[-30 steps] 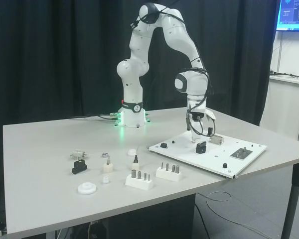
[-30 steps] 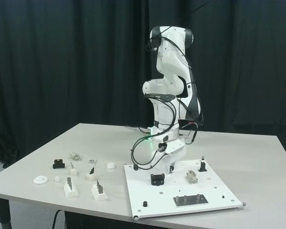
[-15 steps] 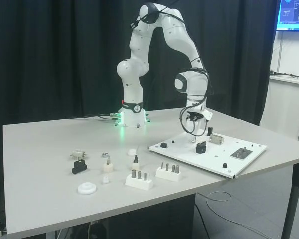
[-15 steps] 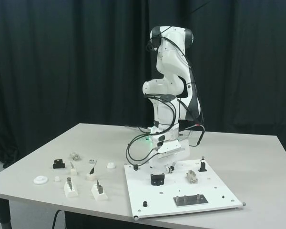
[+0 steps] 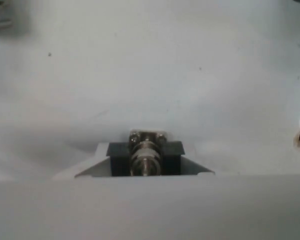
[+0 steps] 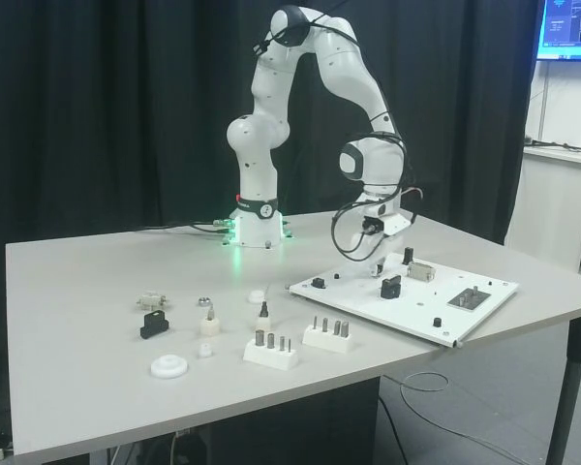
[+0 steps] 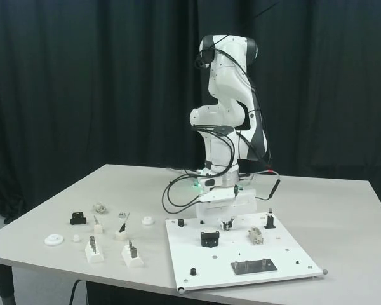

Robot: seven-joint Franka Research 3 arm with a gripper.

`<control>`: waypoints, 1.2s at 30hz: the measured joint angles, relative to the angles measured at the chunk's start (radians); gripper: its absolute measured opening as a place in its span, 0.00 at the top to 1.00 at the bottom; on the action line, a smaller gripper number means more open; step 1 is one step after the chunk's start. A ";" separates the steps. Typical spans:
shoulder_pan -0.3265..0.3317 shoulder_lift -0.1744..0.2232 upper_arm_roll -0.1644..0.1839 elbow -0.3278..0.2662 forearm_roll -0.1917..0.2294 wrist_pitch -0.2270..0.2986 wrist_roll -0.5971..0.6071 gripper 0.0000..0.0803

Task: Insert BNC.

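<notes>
Metal BNC connector (image 5: 145,156) upright in the wrist view, sitting in a black bracket (image 5: 172,159) on the white board (image 5: 150,75), with small screws or nuts at its top. Probably the same black bracket as the one seen from the room (image 6: 390,287), out on the board toward its middle, though too small there to confirm. Gripper (image 7: 227,223) low over the board, just beside that bracket on the side toward the arm's base, apart from it. Cannot tell whether the grip is wide, narrow or closed on anything: tips tiny in both room views, and only a pale blurred band across the near edge of the wrist view. White arm (image 6: 271,107) bent high and reaching down to the board, black cables looping off the wrist (image 6: 347,228), green light at the base (image 6: 234,231). Elsewhere on the board, a grey metal plate (image 7: 254,266) near the front edge and a small metal block (image 7: 255,236) beside a black post (image 7: 269,221). On the grey table (image 6: 77,291), well apart from the board: two white holders with pegs (image 6: 271,347), a white gear (image 6: 168,366) and a black part (image 6: 153,325).
</notes>
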 joint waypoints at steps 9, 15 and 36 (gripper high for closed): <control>0.000 0.000 0.000 0.000 0.000 0.000 0.146 0.85; 0.000 0.000 0.000 0.000 0.000 0.001 0.247 0.85; 0.000 0.000 0.001 0.000 -0.001 0.001 0.521 0.85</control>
